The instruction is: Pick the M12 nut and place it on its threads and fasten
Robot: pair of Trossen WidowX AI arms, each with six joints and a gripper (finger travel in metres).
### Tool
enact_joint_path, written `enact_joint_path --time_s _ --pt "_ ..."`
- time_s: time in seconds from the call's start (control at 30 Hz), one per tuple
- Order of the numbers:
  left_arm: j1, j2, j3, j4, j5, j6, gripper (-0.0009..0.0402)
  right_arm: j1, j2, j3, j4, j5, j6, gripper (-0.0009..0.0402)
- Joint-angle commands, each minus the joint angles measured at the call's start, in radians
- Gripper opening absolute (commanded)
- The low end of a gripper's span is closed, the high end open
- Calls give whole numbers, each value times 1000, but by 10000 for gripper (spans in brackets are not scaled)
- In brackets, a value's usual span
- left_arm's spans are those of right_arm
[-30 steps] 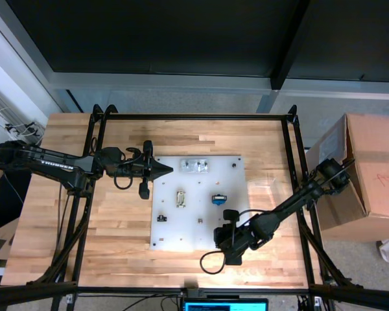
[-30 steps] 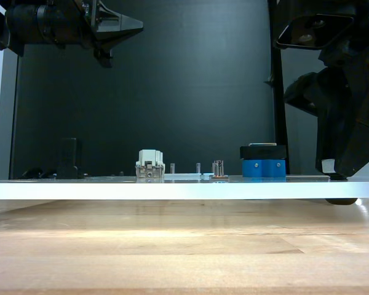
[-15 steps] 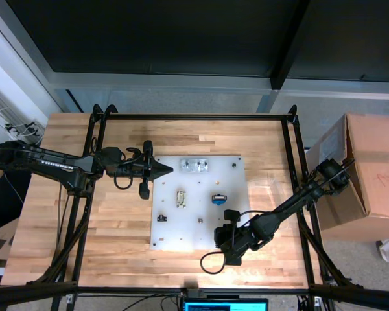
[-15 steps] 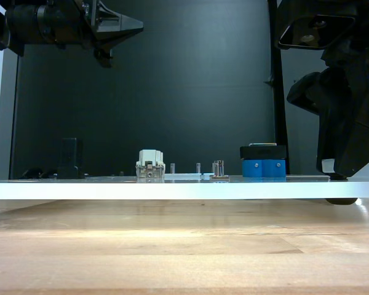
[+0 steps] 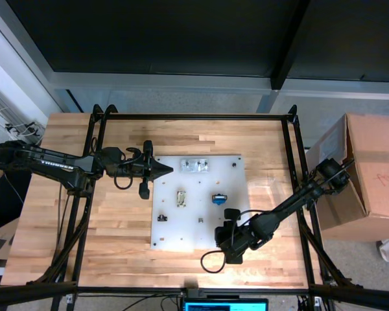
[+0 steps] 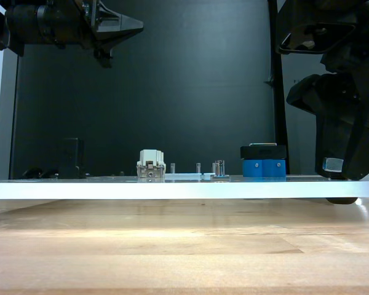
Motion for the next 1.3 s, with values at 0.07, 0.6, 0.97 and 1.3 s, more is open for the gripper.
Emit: enact_joint_path --time_s 0.07,0.6,0.97,1.3 --pt "0 0 0 0 0 0 0 0 -29 4 -5 0 -1 158" --pt "0 0 0 0 0 0 0 -7 -67 108 -216 -20 -61 154" --pt "0 0 0 0 0 0 0 -95 -57 109 -248 -128 -71 15" --pt "0 0 0 0 0 0 0 -101 1 129 -272 -212 -55 -1"
